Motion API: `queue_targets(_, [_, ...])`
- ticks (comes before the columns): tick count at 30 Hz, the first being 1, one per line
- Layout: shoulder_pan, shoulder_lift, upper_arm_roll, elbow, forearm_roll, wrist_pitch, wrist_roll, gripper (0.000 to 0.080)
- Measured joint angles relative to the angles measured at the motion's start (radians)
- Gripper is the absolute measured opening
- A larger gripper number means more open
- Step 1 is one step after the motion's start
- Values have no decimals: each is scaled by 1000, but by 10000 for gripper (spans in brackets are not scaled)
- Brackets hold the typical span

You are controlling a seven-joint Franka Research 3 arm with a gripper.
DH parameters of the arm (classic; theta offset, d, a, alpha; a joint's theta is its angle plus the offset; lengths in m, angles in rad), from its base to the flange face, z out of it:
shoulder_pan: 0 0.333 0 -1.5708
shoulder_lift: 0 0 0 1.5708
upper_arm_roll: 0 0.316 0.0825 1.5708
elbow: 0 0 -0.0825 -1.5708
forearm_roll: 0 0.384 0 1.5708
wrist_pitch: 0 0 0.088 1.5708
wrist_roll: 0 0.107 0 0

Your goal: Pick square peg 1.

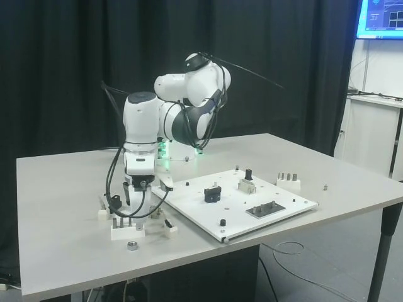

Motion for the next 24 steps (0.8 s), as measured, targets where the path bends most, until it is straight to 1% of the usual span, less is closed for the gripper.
queue_targets(9, [-5,-7,18,-8,-21,-1,0,800])
queue_targets(13, [-9,-12,32,-12,-31,-1,0,800])
queue_targets(19, [-19,-13,50,-12,-32,-1,0,800])
queue_targets(24, [-26,-14,61,-12,-46,0,0,800])
